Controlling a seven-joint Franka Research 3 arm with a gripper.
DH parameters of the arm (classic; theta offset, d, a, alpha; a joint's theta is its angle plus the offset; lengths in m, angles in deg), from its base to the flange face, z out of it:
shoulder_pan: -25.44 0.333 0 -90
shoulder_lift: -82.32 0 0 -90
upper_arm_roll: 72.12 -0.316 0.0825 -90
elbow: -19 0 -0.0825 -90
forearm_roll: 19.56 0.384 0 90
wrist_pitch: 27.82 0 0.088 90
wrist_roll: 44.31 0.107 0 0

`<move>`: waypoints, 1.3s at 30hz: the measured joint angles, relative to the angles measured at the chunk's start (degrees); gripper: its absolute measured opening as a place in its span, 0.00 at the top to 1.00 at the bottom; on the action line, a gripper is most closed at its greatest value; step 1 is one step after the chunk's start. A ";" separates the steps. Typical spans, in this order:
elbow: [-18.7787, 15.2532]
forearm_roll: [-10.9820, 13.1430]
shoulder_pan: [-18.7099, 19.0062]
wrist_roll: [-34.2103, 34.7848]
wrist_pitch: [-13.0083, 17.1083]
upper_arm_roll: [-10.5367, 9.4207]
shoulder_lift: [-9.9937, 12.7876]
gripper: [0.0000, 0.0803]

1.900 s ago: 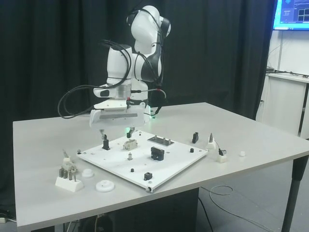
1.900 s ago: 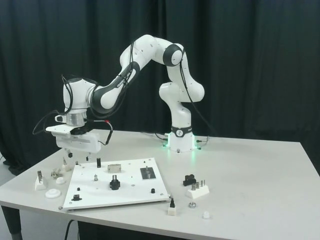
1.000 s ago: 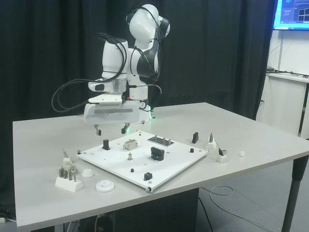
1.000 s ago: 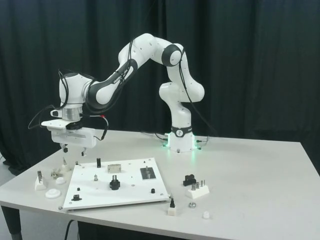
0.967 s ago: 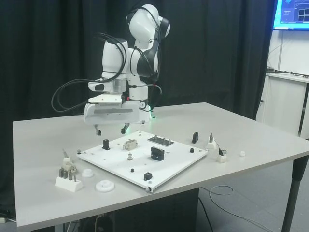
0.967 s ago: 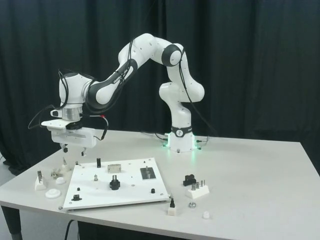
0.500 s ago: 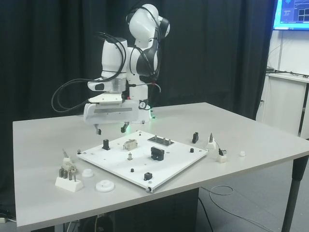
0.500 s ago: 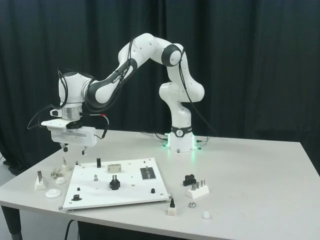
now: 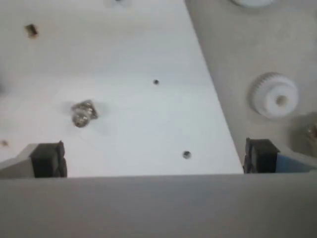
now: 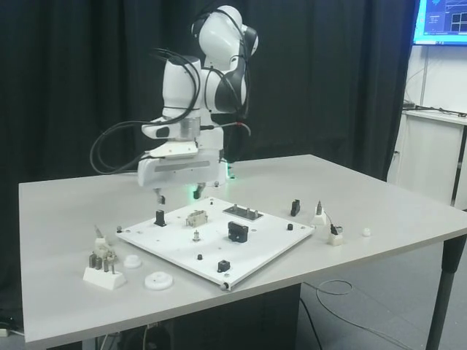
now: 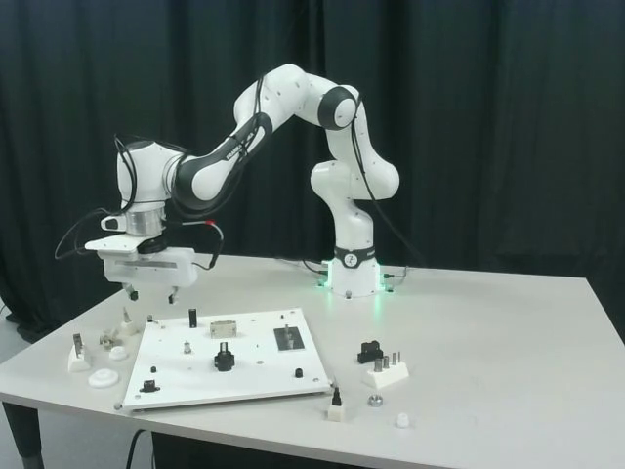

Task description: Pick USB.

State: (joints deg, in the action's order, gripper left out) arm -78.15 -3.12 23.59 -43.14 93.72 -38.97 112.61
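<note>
My gripper (image 10: 177, 195) hangs open above the far left corner of the white board (image 10: 255, 248), with nothing between its fingers. A small black upright plug (image 10: 159, 217), which may be the USB, stands on the board just below and in front of the gripper. From the second room view the gripper (image 11: 152, 292) is up and left of that plug (image 11: 193, 317). In the wrist view both black fingertips (image 9: 47, 159) frame the board's edge, and the gripper (image 9: 153, 157) is over bare board; the plug is not seen there.
The board carries a grey connector block (image 10: 195, 217), a black knob (image 10: 237, 232) and a metal plate (image 10: 243, 212). White gears (image 10: 157, 280) and a peg stand (image 10: 102, 266) lie left of the board. Small holders (image 10: 334, 233) sit to its right. A white gear (image 9: 275, 95) shows beside the board.
The gripper rose off the board's left corner and drifted outward, then came back a little toward the board. It stayed open and holds nothing.
</note>
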 joint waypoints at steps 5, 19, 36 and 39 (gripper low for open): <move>0.29 0.69 0.63 -0.15 -0.62 -1.37 -0.13 0.00; 0.74 1.71 6.83 0.18 -1.92 -2.33 -0.30 0.00; 0.74 1.49 15.62 10.71 -1.92 -2.34 -0.68 0.00; 0.75 1.49 17.08 13.69 -1.86 -2.35 -0.90 0.00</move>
State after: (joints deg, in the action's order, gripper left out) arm -77.40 -1.63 40.67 -29.45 91.86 -41.32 111.71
